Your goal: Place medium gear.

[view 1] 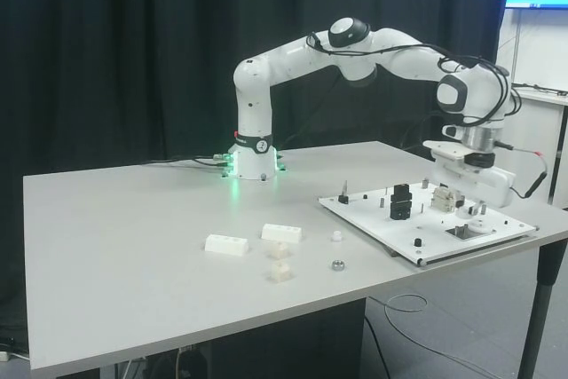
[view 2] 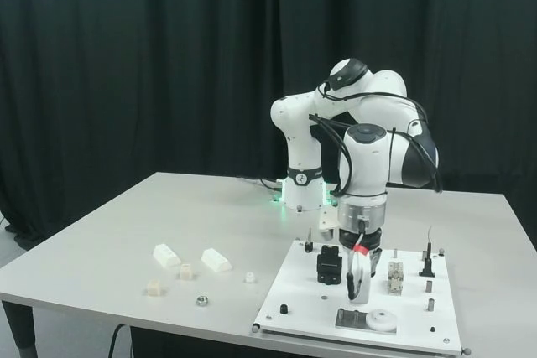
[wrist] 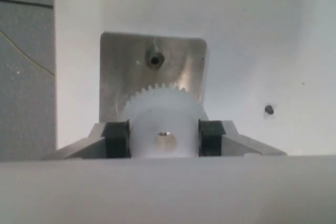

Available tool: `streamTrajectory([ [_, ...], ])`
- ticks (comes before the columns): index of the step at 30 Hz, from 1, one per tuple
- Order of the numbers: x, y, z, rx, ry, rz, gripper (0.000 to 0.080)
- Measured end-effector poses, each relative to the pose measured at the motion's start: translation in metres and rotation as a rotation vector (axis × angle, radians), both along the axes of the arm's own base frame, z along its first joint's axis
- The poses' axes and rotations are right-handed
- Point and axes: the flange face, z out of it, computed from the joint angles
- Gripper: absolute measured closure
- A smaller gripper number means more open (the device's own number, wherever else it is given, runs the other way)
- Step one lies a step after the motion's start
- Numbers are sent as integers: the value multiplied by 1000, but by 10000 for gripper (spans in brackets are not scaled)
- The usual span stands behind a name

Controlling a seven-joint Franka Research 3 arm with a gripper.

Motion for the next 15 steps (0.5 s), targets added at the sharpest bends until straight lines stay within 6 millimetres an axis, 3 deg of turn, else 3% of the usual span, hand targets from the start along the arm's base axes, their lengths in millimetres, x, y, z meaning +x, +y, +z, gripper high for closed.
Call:
streamTrajectory([
  [15,-6,-19,1,-26,62,-51,529],
])
